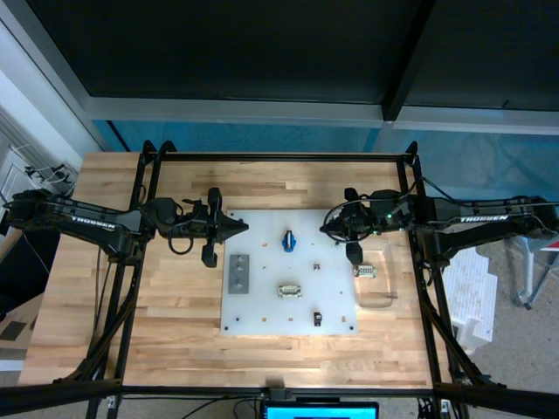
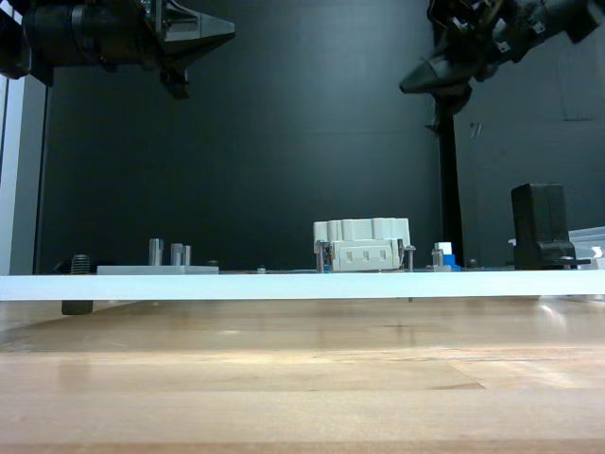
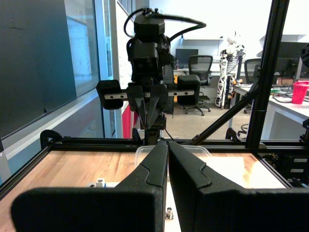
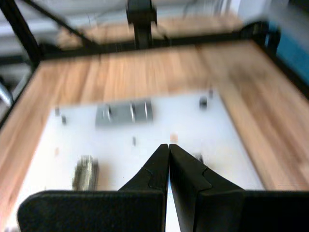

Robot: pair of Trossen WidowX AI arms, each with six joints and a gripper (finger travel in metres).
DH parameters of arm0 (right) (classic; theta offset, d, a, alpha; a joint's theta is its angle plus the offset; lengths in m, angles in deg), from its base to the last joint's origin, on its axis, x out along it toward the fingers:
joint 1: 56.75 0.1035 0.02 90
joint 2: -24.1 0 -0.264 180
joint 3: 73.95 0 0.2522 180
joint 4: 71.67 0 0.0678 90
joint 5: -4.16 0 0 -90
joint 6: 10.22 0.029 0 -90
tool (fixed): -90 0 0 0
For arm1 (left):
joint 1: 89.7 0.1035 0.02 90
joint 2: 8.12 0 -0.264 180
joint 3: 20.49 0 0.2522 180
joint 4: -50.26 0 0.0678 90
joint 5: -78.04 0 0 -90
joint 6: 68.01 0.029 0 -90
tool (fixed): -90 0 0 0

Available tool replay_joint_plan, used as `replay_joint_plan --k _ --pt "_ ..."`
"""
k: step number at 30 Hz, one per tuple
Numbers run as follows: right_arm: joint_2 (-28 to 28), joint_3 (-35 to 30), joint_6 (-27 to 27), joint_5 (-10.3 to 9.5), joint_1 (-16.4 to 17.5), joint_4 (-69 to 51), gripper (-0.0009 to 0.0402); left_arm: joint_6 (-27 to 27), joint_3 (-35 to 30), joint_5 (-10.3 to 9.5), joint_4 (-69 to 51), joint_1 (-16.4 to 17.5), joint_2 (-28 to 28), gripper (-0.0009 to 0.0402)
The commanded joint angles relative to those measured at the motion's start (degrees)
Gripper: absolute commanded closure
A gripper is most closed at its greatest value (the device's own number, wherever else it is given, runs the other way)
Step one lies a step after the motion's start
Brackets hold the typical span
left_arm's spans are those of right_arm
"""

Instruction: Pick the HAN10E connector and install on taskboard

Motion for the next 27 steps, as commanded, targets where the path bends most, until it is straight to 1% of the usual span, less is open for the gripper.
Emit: replay_joint_plan --k 1,7,17,20,27 --pt "-1.05 -3.82 0.02 -0.46 0.26 -10.64 0.0393 0.0 0.0 0.0 0.02 0.02 0.0 0.0392" --pt "-3.91 -10.32 0.17 -0.42 1.95 -27.34 0.0393 0.0 0.0 0.0 0.0 0.02 0.0 0.0392" --pt "-8.59 -17.62 2.58 -0.44 5.29 -46.31 0.0393 0.0 0.0 0.0 0.0 0.0 0.0 0.0392" --pt "-9.53 -18.58 3.28 -0.42 6.58 -50.64 0.0393 0.0 0.0 0.0 0.02 0.0 0.0 0.0392" --pt "-10.05 -18.53 4.35 -0.42 9.97 -56.41 0.0393 0.0 0.0 0.0 0.02 0.02 0.0 0.0392"
